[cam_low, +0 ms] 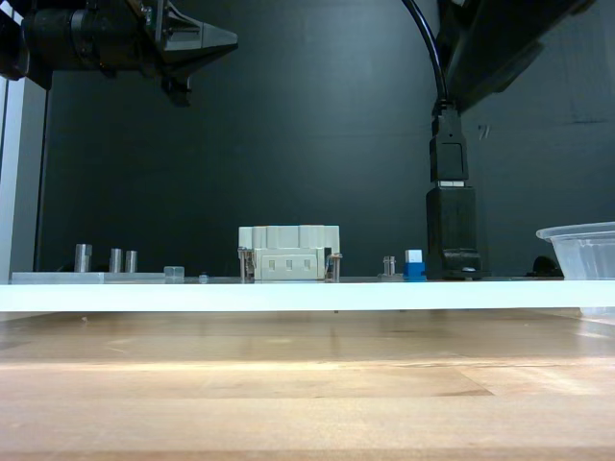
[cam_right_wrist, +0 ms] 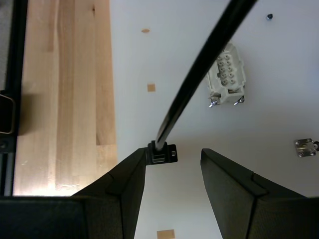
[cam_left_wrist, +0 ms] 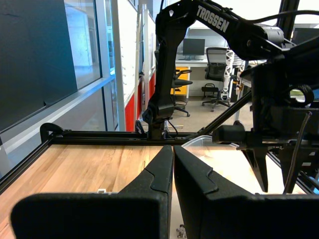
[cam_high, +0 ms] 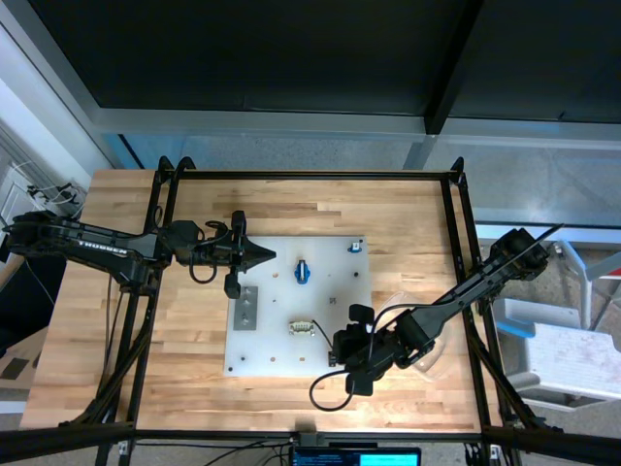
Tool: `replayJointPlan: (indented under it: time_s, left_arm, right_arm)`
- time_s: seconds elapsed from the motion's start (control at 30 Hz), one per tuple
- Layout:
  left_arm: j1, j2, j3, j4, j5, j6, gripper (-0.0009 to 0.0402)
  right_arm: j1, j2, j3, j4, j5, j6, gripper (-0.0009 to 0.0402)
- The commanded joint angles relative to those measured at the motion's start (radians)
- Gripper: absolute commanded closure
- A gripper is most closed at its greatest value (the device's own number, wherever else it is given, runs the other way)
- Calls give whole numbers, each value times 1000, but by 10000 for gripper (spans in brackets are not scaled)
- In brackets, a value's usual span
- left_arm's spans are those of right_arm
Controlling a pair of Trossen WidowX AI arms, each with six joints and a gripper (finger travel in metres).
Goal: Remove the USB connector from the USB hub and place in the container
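Observation:
The USB connector point(cam_low: 449, 158) stands upright, plugged into the black USB hub point(cam_low: 452, 235) on the white board point(cam_high: 281, 291). Its thin black cable point(cam_right_wrist: 199, 74) rises from the plug point(cam_right_wrist: 162, 152) and loops off the board's near edge point(cam_high: 328, 393). My right gripper point(cam_right_wrist: 172, 159) hangs open straight above the plug, which shows close to one finger point(cam_right_wrist: 127, 184). In the high view the right gripper point(cam_high: 354, 354) covers the hub. The clear container point(cam_high: 434, 357) point(cam_low: 581, 252) lies just right of the board, partly under the right arm. My left gripper point(cam_high: 260, 254) is shut and empty, high over the board's far left.
A pale multi-pin socket point(cam_high: 302, 330) point(cam_right_wrist: 227, 72) sits left of the hub. A blue upright connector point(cam_high: 302, 272) stands mid-board and metal pegs point(cam_high: 247, 309) on a grey plate at its left. Black frame rails point(cam_high: 456, 252) border the table.

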Motion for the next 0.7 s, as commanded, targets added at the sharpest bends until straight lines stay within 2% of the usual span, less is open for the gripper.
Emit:
replayJointPlan:
  time_s: [0.03, 0.7]
  left_arm:
    - [0, 0, 0, 0, 0, 0, 392]
    - [0, 0, 0, 0, 0, 0, 392]
  right_arm:
    - [0, 19, -1, 6, -1, -1, 240]
    - [-4, 60, -1, 37, -11, -6, 240]
